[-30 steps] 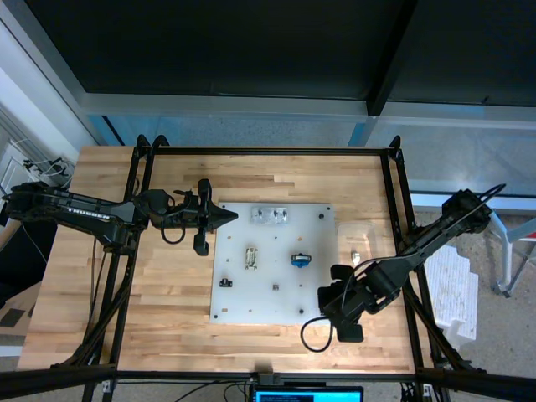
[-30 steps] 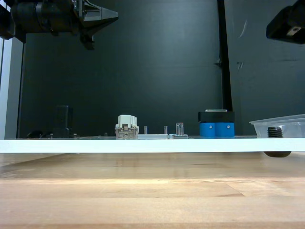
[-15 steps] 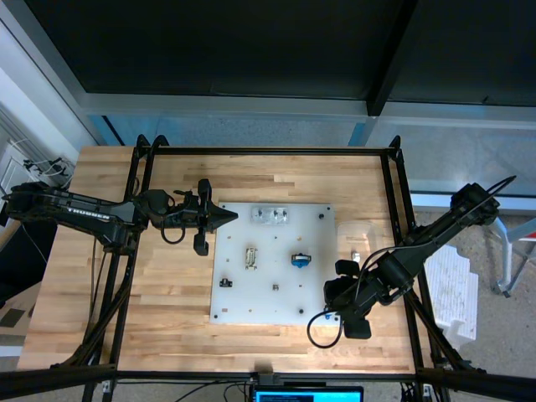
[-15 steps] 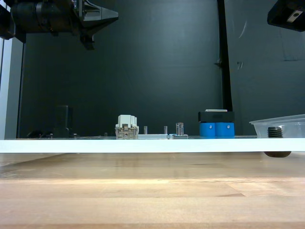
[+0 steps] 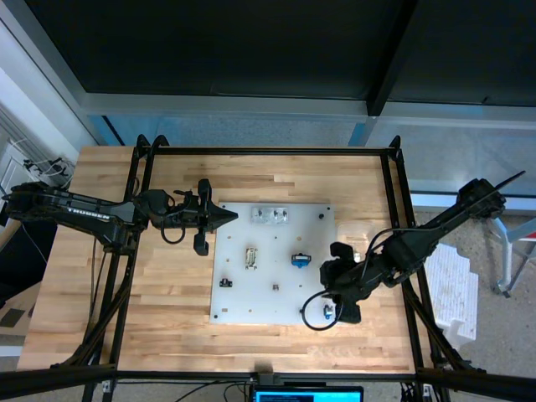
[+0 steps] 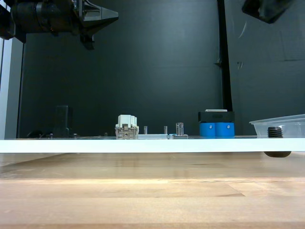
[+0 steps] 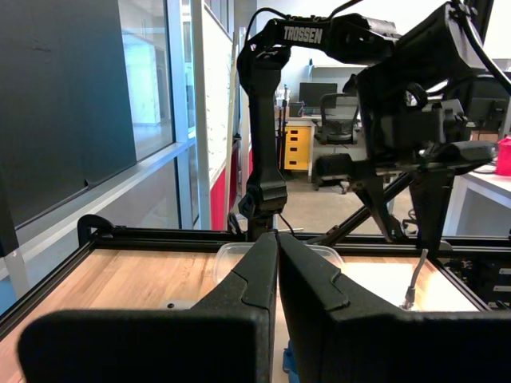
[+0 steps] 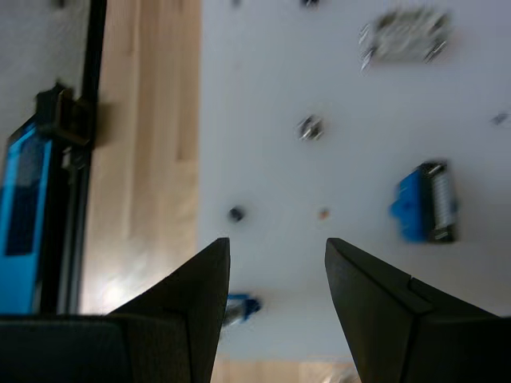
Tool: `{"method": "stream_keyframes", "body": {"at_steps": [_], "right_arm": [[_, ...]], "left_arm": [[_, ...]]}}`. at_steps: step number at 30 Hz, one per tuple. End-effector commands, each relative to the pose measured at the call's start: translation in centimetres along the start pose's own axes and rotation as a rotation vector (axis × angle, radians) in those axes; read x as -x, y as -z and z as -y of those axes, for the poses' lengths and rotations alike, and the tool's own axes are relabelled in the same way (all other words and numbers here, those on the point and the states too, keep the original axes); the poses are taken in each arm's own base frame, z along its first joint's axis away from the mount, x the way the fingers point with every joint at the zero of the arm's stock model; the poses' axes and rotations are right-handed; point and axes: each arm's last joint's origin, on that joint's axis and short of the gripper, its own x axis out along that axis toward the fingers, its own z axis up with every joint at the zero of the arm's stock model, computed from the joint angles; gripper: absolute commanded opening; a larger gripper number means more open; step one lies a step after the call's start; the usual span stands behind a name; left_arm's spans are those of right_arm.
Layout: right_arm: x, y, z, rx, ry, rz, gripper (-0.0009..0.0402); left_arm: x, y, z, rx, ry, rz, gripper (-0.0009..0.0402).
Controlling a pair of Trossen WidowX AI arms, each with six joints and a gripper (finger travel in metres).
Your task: Pick the RJ45 connector and install on taskboard
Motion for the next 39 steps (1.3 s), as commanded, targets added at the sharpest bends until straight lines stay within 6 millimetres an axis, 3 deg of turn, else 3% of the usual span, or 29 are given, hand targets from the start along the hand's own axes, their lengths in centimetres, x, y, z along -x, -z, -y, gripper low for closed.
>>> {"method": "stream_keyframes", "body": {"at_steps": [1,18,33,39], "right_arm": [[0.3,-0.5,0.6,0.023,-0.001,0.084,0.0165],[1.5,-2.3,7.8,0.048,0.073,0.405,0.0160],[3.0,-3.9,12.4,0.161,0.071,0.558,0.0000],[3.4,-4.3,13.5,0.165,0.095,0.625,-0.0001]], "left_arm": [[0.0,0.0,0.0,0.000,0.000,0.000,0.0000],[0.0,0.0,0.0,0.000,0.000,0.000,0.0000],[0.0,0.0,0.0,0.000,0.000,0.000,0.0000],[0.0,0.0,0.0,0.000,0.000,-0.001,0.0000]]}}
